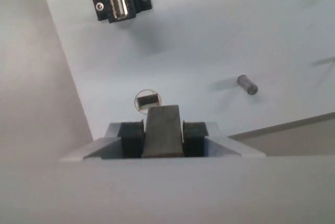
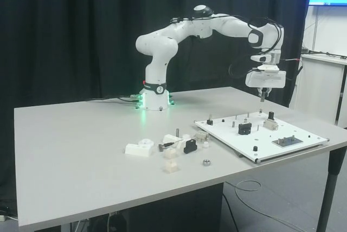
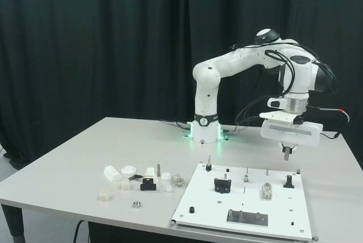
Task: Place square peg 4.
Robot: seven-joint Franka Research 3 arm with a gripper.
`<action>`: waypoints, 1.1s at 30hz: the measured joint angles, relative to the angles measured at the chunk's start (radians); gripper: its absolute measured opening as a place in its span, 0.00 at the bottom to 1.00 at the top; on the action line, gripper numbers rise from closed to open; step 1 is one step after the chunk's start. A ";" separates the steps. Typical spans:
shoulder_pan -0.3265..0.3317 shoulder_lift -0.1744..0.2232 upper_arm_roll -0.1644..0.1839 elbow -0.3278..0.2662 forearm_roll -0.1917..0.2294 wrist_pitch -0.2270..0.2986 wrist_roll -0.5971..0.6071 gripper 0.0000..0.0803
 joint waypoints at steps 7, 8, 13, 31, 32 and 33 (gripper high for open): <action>-0.007 0.000 -0.001 0.000 -0.011 0.012 0.000 0.19; -0.008 0.000 -0.001 0.000 -0.013 0.013 0.000 0.19; -0.014 0.000 -0.003 0.001 -0.024 0.018 -0.001 0.19; -0.048 0.000 -0.012 0.008 -0.091 0.045 -0.029 0.19; -0.052 0.000 -0.013 0.008 -0.102 0.050 -0.031 0.19; -0.058 0.000 -0.013 0.008 -0.116 0.055 -0.034 0.19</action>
